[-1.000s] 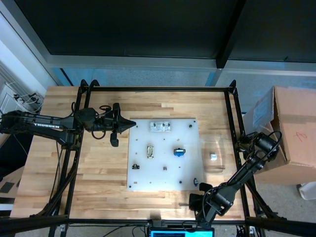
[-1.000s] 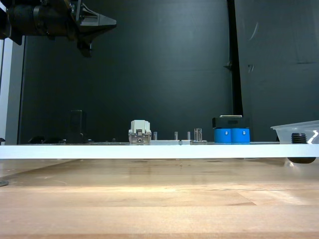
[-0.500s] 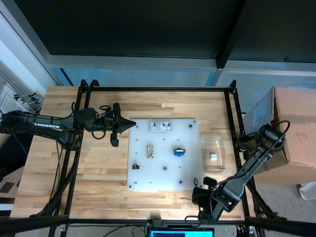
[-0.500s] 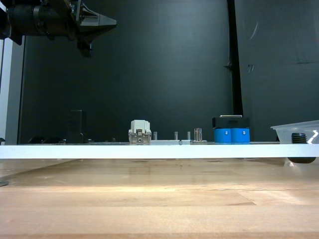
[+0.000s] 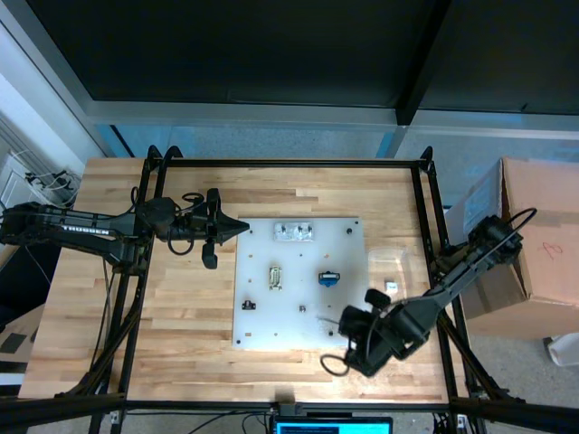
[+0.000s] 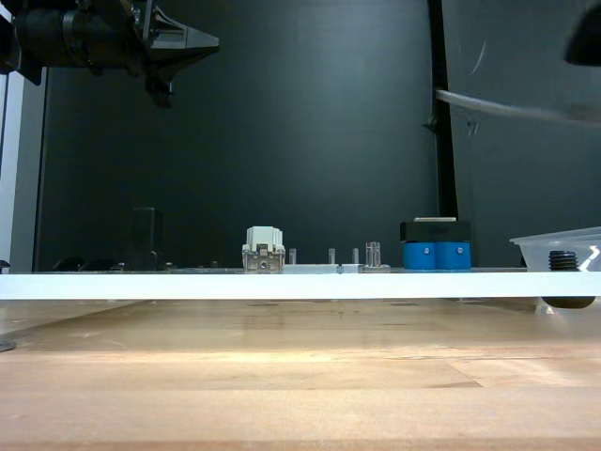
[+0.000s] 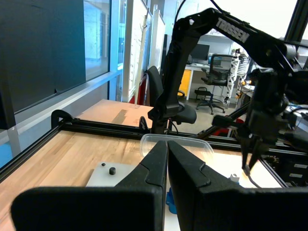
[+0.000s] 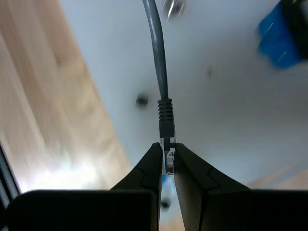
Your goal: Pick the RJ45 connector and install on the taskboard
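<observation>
While right hand (image 8: 167, 153) grips RJ45 connector (image 8: 166, 120) above taskboard (image 5: 271, 318), left hand (image 7: 167, 147) closed beside it.

Both arms matte black. The left arm (image 5: 72, 231) has white TROSSEN lettering (image 5: 68, 229) along its long link and a black cable loop (image 5: 191, 197) at the wrist. The left gripper (image 5: 242, 227), by the board's far-left edge, has wedge-shaped tapering fingers. The right arm (image 5: 452, 285) carries the same lettering and thin black cables. The right gripper (image 8: 168, 149), over the board's near-right part, has angular black fingers.
</observation>
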`<act>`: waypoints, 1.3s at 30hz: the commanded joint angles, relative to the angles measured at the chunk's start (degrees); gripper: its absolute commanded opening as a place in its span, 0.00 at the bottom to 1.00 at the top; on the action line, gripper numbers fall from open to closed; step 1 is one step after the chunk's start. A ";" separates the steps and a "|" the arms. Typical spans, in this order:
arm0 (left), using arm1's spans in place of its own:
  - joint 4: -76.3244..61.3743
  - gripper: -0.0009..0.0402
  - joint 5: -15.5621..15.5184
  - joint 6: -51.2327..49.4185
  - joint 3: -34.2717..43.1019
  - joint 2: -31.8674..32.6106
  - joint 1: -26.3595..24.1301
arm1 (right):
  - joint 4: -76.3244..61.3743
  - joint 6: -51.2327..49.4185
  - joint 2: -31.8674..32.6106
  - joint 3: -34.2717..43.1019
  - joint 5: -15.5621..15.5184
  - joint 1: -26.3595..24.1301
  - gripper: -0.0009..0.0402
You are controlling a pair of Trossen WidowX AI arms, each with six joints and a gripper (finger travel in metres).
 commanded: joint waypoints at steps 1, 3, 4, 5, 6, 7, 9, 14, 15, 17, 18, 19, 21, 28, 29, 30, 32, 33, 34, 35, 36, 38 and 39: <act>0.04 0.02 0.00 0.00 0.00 0.02 0.00 | -0.17 -1.16 0.02 1.29 3.72 -2.67 0.02; 0.00 0.02 0.00 0.00 0.02 0.02 0.00 | -0.24 -1.66 0.02 2.05 5.70 -4.59 0.02; -0.02 0.02 0.00 0.00 0.02 0.02 0.00 | -0.26 -2.64 0.02 2.51 6.84 -5.55 0.02; 0.00 0.02 0.00 0.00 0.02 0.02 0.02 | -0.26 -3.76 0.02 3.04 8.00 -6.43 0.02; 0.15 0.02 0.00 -0.02 0.02 0.02 0.02 | -0.24 -4.63 0.02 3.56 9.22 -7.26 0.02; 0.74 0.02 0.00 -0.02 0.02 0.02 0.00 | -0.22 -4.98 0.02 4.04 10.58 -8.11 0.02; 0.90 0.02 0.00 -0.04 0.33 0.02 0.02 | -0.20 -6.45 0.02 4.85 13.46 -9.70 0.02; 0.94 0.02 -0.72 -0.94 1.27 0.20 -0.02 | 0.31 -8.85 0.02 6.05 22.32 -12.98 0.02; 1.07 0.02 -1.97 -2.36 1.42 0.42 -0.02 | 0.44 -8.85 0.02 6.12 24.13 -13.55 0.02; 1.99 0.03 -5.68 -6.60 1.73 0.46 -0.02 | 0.61 -8.96 0.02 6.34 27.65 -14.47 0.02; 1.99 0.03 -7.76 -9.01 1.97 0.96 -0.02 | 1.22 -9.27 0.02 6.34 28.92 -14.95 0.02; 2.05 0.04 -8.76 -10.19 2.21 1.14 -0.04 | 1.84 -9.35 0.02 6.29 30.08 -15.45 0.02; 2.75 0.08 -8.83 -10.12 2.62 1.36 -0.04 | 3.04 -9.31 0.02 6.29 31.87 -16.61 0.02; 9.88 0.33 -10.73 -11.52 5.84 7.17 -0.02 | 8.20 -9.29 0.02 6.32 37.99 -20.96 0.02; 9.92 0.36 -11.15 -11.98 6.91 8.52 -0.04 | 8.81 -9.31 0.02 6.32 38.77 -21.46 0.02; 9.88 0.40 -11.54 -12.66 8.07 9.81 -0.02 | 9.44 -9.33 0.02 6.32 39.56 -21.88 0.02; 9.86 0.45 -11.54 -14.16 10.45 12.22 -0.02 | 10.29 -9.84 0.02 6.32 41.07 -22.49 0.02; 9.90 0.47 -11.52 -14.27 11.58 13.51 -0.04 | 10.82 -10.78 0.02 6.32 41.42 -22.71 0.02; 9.81 0.50 -11.43 -14.27 12.66 14.56 -0.04 | 11.28 -11.10 0.02 6.32 41.94 -22.91 0.02; 9.75 0.52 -11.34 -14.40 13.68 15.58 -0.07 | 11.67 -11.39 0.02 6.32 42.60 -23.04 0.02; 9.77 0.53 -11.50 -14.82 14.62 16.65 -0.07 | 11.87 -11.39 0.02 6.32 43.52 -23.06 0.02; 9.77 0.56 -11.89 -15.34 16.35 18.60 -0.09 | 12.22 -11.69 0.00 6.32 45.03 -23.06 0.02; 9.75 0.57 -11.98 -15.34 17.22 19.61 -0.07 | 12.24 -12.02 -0.02 6.32 45.27 -23.08 0.02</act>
